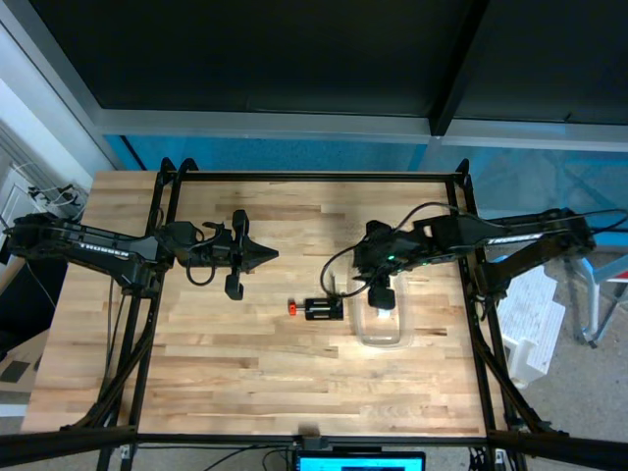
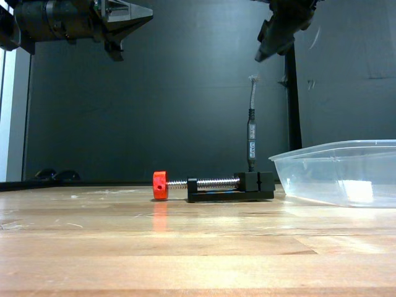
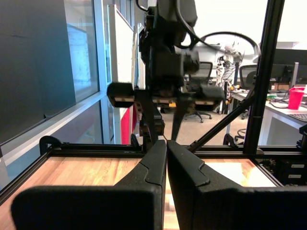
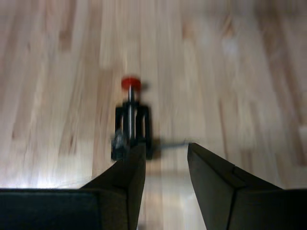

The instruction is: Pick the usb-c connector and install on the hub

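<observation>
The hub (image 1: 324, 308) is a small black block with an orange-red tip (image 2: 160, 185), lying on the wooden table near the middle. A thin dark pin (image 2: 252, 133) rises upright from its right end. High above and just right of that pin hangs my right gripper (image 2: 263, 52), open with nothing between its fingers; its wrist view looks down on the hub (image 4: 130, 125). My left gripper (image 1: 267, 255) is shut and hovers high over the table's left half, well away from the hub. The usb-c connector is out of view.
A clear plastic tray (image 1: 383, 341) sits directly right of the hub, partly under the right gripper, and its rim (image 2: 334, 148) stands low on the table. Black frame rails border the table's back and sides.
</observation>
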### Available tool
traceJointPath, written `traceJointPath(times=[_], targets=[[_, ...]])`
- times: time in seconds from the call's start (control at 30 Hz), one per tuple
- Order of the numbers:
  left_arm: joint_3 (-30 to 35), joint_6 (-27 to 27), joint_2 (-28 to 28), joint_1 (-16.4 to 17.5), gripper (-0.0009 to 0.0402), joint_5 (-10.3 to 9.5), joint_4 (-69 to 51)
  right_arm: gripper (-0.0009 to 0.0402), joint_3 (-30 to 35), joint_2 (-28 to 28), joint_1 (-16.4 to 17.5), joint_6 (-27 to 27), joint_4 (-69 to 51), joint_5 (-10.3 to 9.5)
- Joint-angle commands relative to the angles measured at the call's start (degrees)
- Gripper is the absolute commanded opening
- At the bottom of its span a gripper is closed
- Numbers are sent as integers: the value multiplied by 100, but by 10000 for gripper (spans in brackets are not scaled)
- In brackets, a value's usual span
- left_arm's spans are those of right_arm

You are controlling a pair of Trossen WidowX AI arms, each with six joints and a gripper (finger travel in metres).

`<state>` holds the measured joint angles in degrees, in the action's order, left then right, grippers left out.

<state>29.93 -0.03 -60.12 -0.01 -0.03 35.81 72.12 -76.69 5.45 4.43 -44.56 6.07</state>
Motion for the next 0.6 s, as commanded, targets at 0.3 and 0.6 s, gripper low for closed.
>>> traceJointPath(times=[0.3,0.6], targets=[[2,2,2,0,0,2,4,48,-1556,1305,-448,-236,2859,20],[2,2,2,0,0,2,4,-1,-2616,1919,-527,-240,4826,-13]])
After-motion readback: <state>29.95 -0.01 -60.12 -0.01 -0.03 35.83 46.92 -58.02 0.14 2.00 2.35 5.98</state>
